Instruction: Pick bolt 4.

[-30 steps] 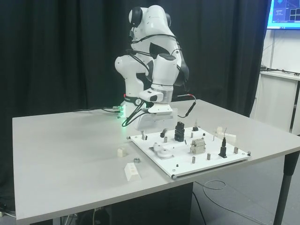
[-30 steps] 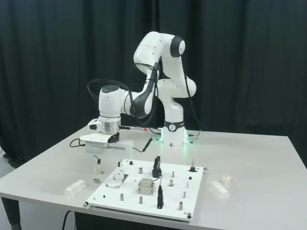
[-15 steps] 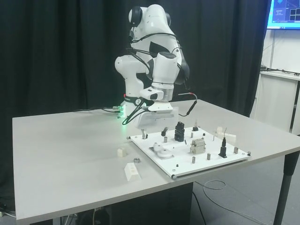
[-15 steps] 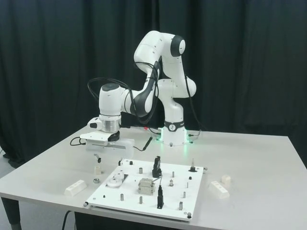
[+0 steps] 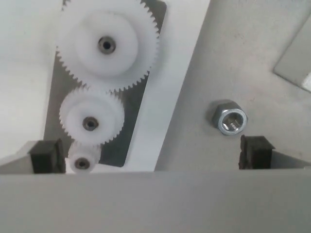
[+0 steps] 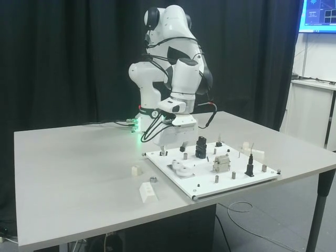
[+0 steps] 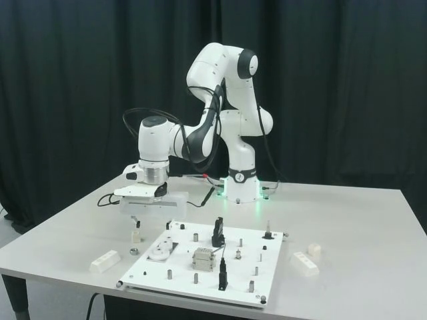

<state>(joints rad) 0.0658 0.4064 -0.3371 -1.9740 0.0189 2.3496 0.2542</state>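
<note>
Several small grey bolts stand upright on the white board (image 7: 270, 283), for example one bolt (image 7: 195, 237) near its far side and another bolt (image 6: 216, 178) toward its front. I cannot tell which of them is bolt 4. My gripper (image 5: 150, 154) hangs open above the board's edge beside the white gears (image 5: 107, 46), with nothing between its black pads (image 5: 46, 155). In the room views the gripper (image 7: 143, 217) (image 6: 170, 142) sits over the board's corner nearest the gears (image 7: 159, 252). No bolt shows in the wrist view.
A loose steel nut (image 5: 228, 119) (image 7: 133, 251) lies on the grey table just off the board. A small white block (image 7: 136, 235) and a longer white block (image 7: 105, 260) lie close by. Black connectors (image 7: 217, 233) and a grey metal part (image 7: 203, 259) stand on the board. Two white pieces (image 7: 305, 260) lie beyond it.
The hand has drifted a little toward the board's gear corner. The objects on the table and board have not moved.
</note>
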